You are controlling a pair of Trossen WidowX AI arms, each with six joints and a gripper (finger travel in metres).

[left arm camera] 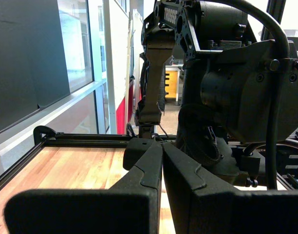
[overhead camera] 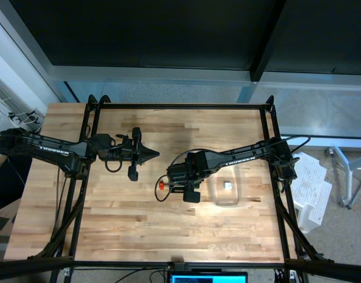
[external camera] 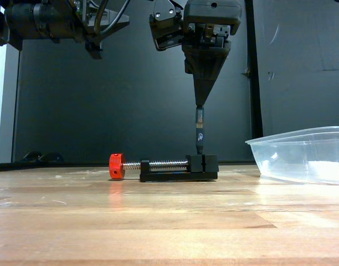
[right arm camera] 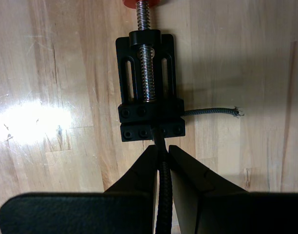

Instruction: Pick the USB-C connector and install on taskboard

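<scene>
The taskboard (external camera: pixel 180 168) is a small black block with a spring screw and an orange-red knob (external camera: pixel 117 165), lying on the wooden table. My right gripper (external camera: pixel 199 104) points straight down above its right end, shut on the USB-C connector (external camera: pixel 199 132), a thin dark stick held upright. The connector's lower tip meets the top of the block. In the right wrist view the connector (right arm camera: pixel 160 141) runs between the fingers of the right gripper (right arm camera: pixel 161 148) into the taskboard (right arm camera: pixel 149 87). My left gripper (overhead camera: pixel 148 154) hovers shut, left of and beyond the block, holding nothing.
A clear plastic tray (external camera: pixel 280 152) sits just right of the block, with a small white square piece (overhead camera: pixel 227 185) inside. A thin dark cord (right arm camera: pixel 212 112) sticks out sideways from the block. Black frame rails (overhead camera: pixel 180 107) border the table.
</scene>
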